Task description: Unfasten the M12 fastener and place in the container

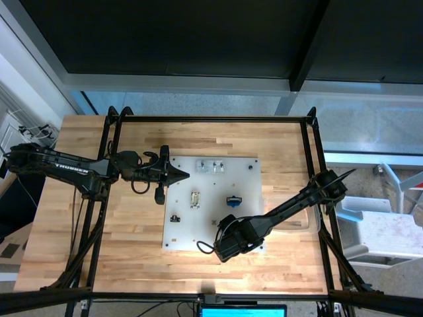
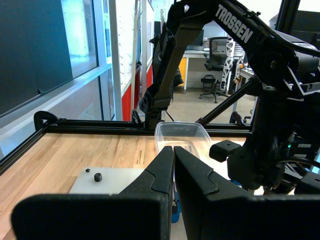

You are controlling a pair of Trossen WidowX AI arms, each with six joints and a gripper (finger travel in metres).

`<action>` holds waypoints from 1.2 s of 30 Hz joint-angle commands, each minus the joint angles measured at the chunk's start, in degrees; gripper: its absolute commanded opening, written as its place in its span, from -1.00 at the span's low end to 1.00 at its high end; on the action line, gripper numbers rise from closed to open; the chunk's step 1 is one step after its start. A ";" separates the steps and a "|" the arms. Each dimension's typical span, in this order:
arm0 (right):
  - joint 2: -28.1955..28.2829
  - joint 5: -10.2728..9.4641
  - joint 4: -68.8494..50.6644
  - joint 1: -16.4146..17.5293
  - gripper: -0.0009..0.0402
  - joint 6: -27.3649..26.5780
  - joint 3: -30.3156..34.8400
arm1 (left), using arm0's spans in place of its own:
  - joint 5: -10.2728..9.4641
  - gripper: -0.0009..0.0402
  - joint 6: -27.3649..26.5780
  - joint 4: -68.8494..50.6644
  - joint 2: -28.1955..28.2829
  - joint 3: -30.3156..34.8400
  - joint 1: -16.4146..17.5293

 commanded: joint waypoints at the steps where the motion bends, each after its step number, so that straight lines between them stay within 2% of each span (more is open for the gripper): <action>1: -0.04 -0.17 0.28 0.00 -0.78 -0.35 -0.02 | 0.02 -0.96 0.00 0.04 0.00 0.02 0.02; 3: -0.04 -0.17 0.28 -0.02 -0.88 -0.83 -0.02 | 0.02 -0.96 0.00 0.02 0.00 0.02 0.00; 6: -0.09 -0.28 0.24 -0.07 -0.97 -4.39 -0.02 | 0.02 -0.96 0.00 0.04 0.00 0.02 0.00; 8: -0.24 -0.50 0.13 -0.07 -0.93 -10.40 -0.02 | 0.02 -0.96 0.00 0.02 0.00 0.02 0.02; 13: -0.92 -2.84 -0.92 -0.09 -0.90 -31.06 -0.02 | 0.02 -0.96 0.00 0.02 0.00 0.02 0.00; 15: -1.07 -2.82 -1.62 -0.11 -0.90 -36.52 -0.02 | 0.02 -0.96 0.00 0.02 0.00 0.02 0.02; 17: -1.25 -2.82 -2.08 -0.11 -0.90 -39.67 -0.02 | 0.02 -0.96 0.00 0.04 0.00 0.02 0.00; 21: -1.40 -2.75 -2.38 -0.13 -0.90 -42.36 -0.02 | 0.02 -0.96 0.00 0.02 0.00 0.02 0.00; 29: -3.30 -2.78 -2.97 -0.11 -0.90 -42.36 -0.02 | 0.02 -0.96 0.00 0.04 0.00 0.02 0.02; 36: -7.63 -2.78 -2.89 -0.11 -0.90 -42.36 -0.02 | 0.02 -0.96 0.00 0.04 0.00 0.02 0.02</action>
